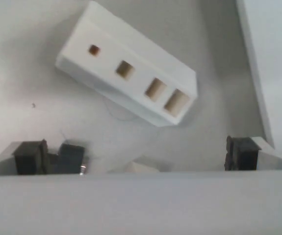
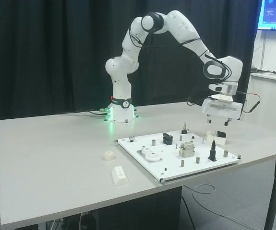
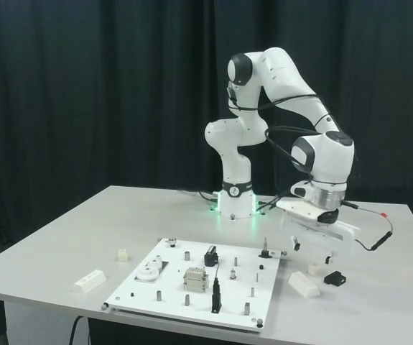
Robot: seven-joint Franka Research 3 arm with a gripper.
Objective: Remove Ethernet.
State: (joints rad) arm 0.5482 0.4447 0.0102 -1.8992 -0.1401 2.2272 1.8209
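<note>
The small black Ethernet plug [image 3: 335, 277] lies loose on the grey bench [image 3: 378, 316], off the white assembly board [image 3: 199, 295] and just beside a white rectangular socket block with four openings [image 3: 304, 284]. In the wrist view the plug [image 1: 72, 157] sits next to one black fingertip, apart from the block [image 1: 127, 72], whose sockets all look vacant; it seems to be already out of its socket, so the removal is probably done. The white arm's pincer [image 3: 312, 251] hovers low above this spot with its jaws spread wide and nothing between them, which fits a part just set down. A second white block [image 3: 90, 280] and a small white piece [image 3: 123, 254] rest well apart on the board's far side.
</note>
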